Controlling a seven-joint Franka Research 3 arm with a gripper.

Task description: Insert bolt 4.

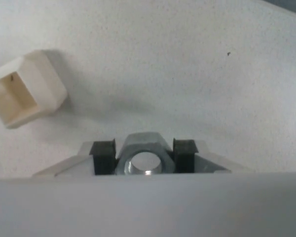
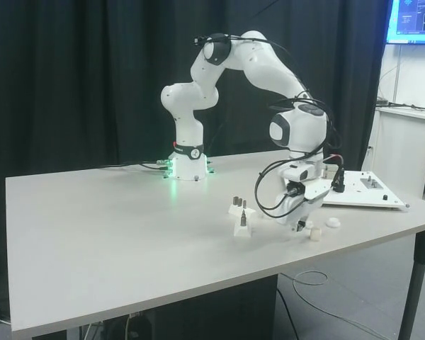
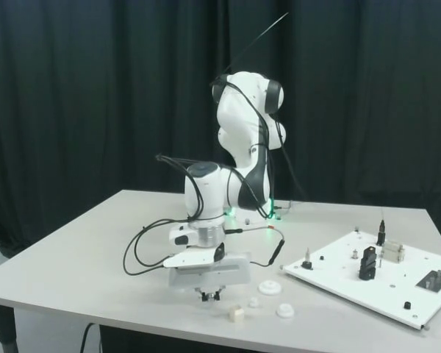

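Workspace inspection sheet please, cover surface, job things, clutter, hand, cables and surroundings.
Surface: grey table, bare in front.
Job things: bolt with hex head held between the pads; bolt holder with upright bolts; white assembly board at the table's end.
Clutter: small white cube beside the hand; white discs nearby.
Hand: hand low over the table, shut on the bolt.
Cables: black cable looping from the wrist.
Surroundings: black curtain; screen in a corner.
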